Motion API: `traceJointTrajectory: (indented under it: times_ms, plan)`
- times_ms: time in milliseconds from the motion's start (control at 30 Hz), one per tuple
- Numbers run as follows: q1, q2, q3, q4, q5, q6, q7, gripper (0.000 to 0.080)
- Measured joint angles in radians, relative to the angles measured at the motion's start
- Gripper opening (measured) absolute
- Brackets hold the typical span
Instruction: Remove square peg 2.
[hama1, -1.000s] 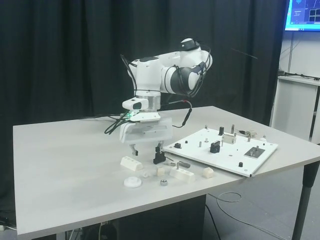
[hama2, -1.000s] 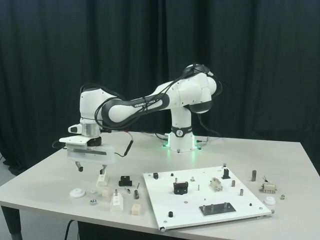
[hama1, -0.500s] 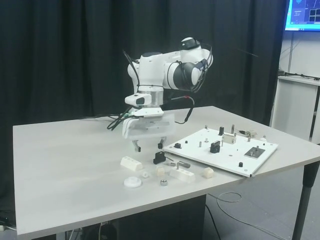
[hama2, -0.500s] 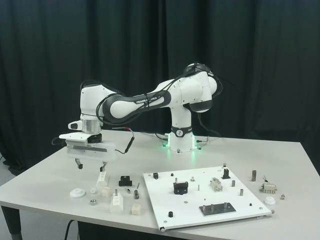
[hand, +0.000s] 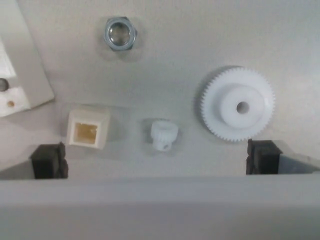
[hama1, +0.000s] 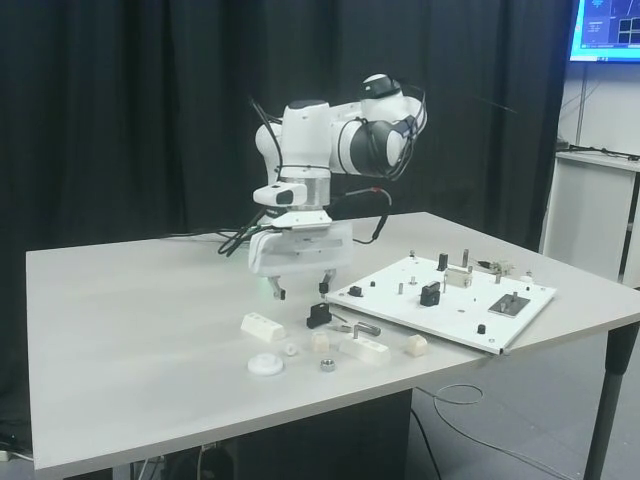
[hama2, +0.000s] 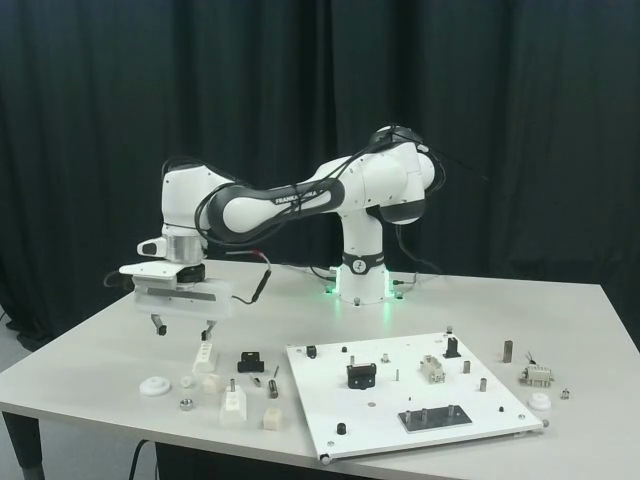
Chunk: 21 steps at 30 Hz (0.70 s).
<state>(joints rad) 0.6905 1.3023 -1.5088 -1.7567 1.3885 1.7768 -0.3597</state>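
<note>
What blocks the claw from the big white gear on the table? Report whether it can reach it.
Probably yes; nothing blocks it. The claw hangs open and empty above the table, and the big white gear lies flat below, uncovered, apart from the small white gear.

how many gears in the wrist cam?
2: a large white gear and a small white gear, lying apart on the table. More may be hidden beyond the wrist view.

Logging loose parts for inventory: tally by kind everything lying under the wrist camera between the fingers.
Gears: 2, large gear and small gear
Nuts: 1, grey nut
Square blocks: 1, hollow block
Total: 4
</note>
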Motion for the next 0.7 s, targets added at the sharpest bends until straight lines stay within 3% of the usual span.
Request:
traceJointTrajectory:
  times_ms: [700]
  plan:
    - [0.025,-0.003,-0.032,0.014,-0.023,-0.047,0.000,0.0800]
